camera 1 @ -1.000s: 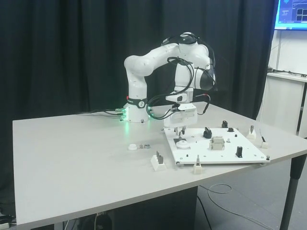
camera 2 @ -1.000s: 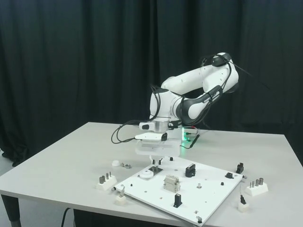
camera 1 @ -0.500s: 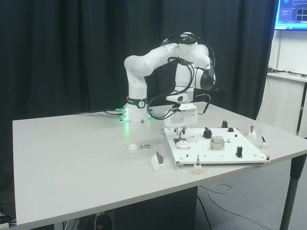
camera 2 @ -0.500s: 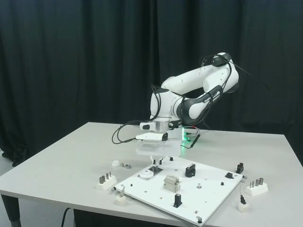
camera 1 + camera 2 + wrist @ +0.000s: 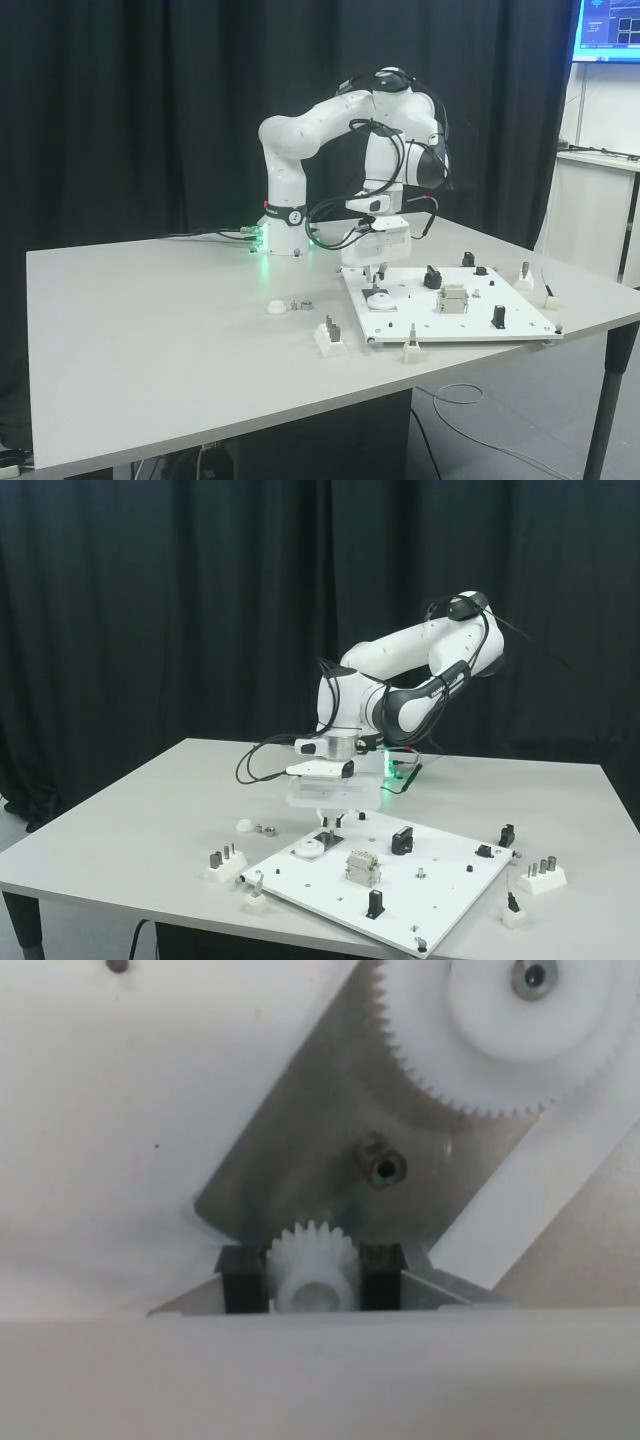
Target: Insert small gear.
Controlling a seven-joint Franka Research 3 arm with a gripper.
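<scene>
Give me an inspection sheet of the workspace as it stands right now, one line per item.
Surface: grey table carrying a white assembly board.
Job's things: small gear, white, held between the black fingers above a grey plate with a bare peg; large gear already mounted on that plate.
Clutter: white disc and small metal part on the table off the board; white holders with pins beside the board.
Grippers: tool shut on the small gear, low over the board.
Cables: black cables looping from the wrist; another cable below the table edge.
Surroundings: black curtain; green light at the arm's base; screen at upper corner.
</scene>
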